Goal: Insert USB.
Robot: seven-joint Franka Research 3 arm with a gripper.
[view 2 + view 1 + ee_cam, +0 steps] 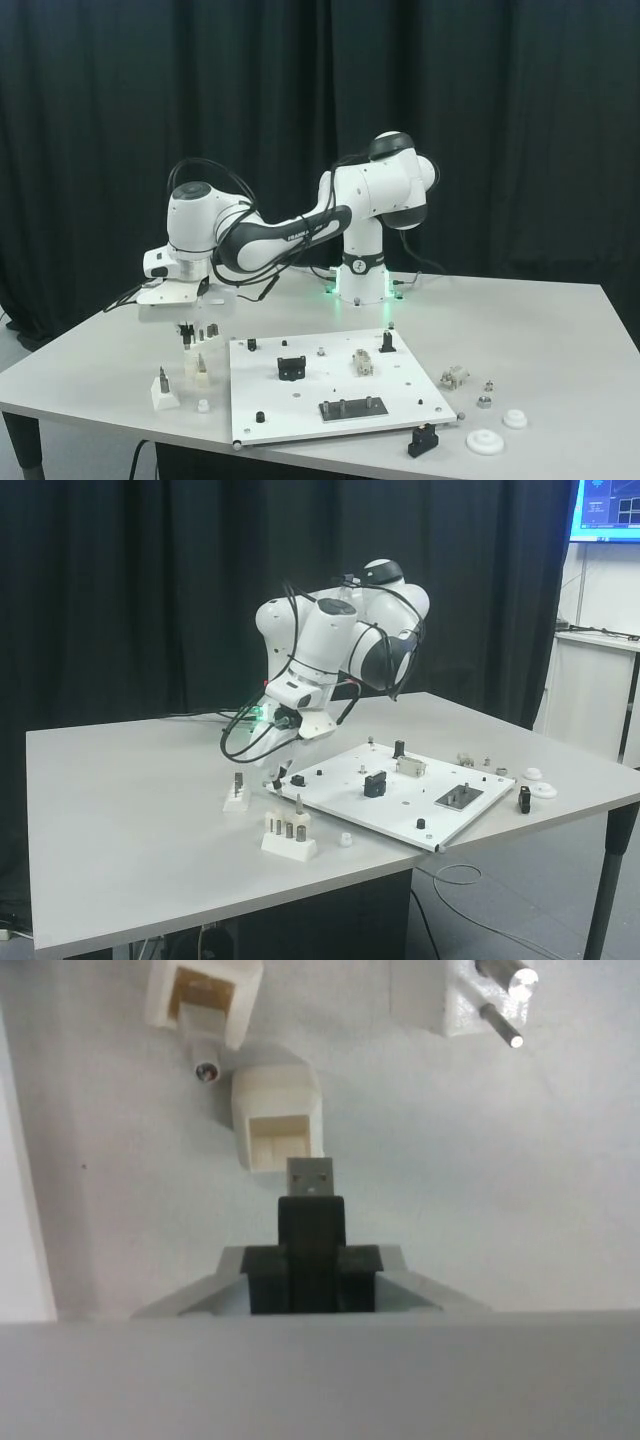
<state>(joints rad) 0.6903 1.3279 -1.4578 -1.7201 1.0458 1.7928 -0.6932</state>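
In the wrist view my gripper [311, 1265] is shut on a black USB plug [311, 1222], whose metal tip [310, 1177] points away from the camera. Just beyond the tip lies a white socket block [278, 1115] with a square opening; the tip is close to it but apart from it. In the room views the gripper [283, 772] [186, 328] hangs low over the table, off the left edge of the white board [395, 805] [330, 390], above small white holders.
A second white block [203, 995] and a white plug with two metal pins [480, 998] lie further out. White holders with pegs [289, 835] [165, 392] stand nearby. The board carries black and grey fixtures [292, 368]. Loose parts [487, 440] lie to the right.
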